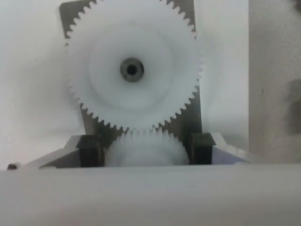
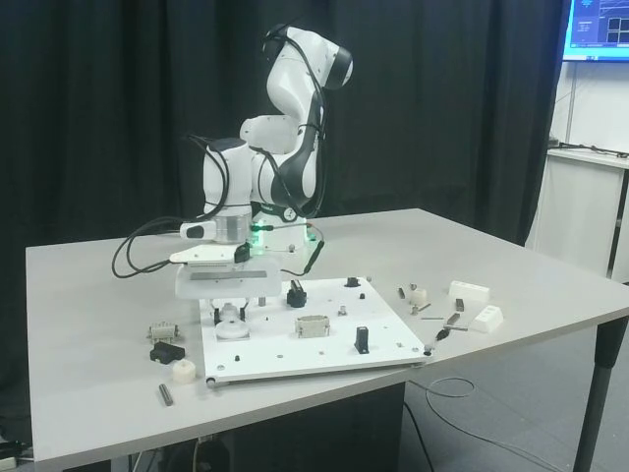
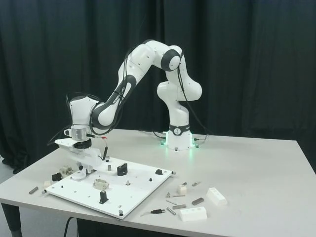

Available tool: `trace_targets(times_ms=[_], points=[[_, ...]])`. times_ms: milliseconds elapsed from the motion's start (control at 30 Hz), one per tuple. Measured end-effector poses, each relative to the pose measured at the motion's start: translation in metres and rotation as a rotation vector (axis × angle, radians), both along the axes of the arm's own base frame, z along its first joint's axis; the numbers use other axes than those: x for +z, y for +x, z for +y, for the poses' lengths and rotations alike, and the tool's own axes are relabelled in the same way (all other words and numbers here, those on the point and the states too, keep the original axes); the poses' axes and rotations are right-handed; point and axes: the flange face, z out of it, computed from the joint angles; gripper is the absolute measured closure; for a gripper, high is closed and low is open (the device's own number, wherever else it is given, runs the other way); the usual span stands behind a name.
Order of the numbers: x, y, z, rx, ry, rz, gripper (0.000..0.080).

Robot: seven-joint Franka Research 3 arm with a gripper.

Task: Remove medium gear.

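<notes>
My gripper (image 1: 147, 149) hung low over the corner of the white assembly board (image 2: 324, 354) farthest from my base (image 3: 178, 140). Its two black fingers (image 1: 90, 149) stood a little apart, one on each side of the medium gear (image 1: 146, 147), whose toothed white rim filled the gap between them; whether the pads pressed on the rim could not be determined. The medium gear sat on the board, its teeth meshed with those of the large gear (image 1: 134, 70) beside it. The large gear was white, with a dark metal shaft end at its centre, and lay over a grey plate (image 1: 188, 120).

The board rested on the grey table (image 2: 88, 305). On the table, beyond the board's edge away from my gripper, lay two white blocks (image 3: 216, 196) and several small dark pins. A black curtain (image 3: 256, 59) closed the room behind the table.
</notes>
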Motion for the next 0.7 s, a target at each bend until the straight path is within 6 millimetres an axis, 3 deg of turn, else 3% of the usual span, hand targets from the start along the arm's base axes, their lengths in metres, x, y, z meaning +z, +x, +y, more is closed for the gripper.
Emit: trace_targets(times_ms=[267,700], points=[[0.006,0.001,-0.001,0.153,0.010,0.006,0.0410],[0.036,-0.002,-0.011,0.148,0.036,-0.003,0.0410]])
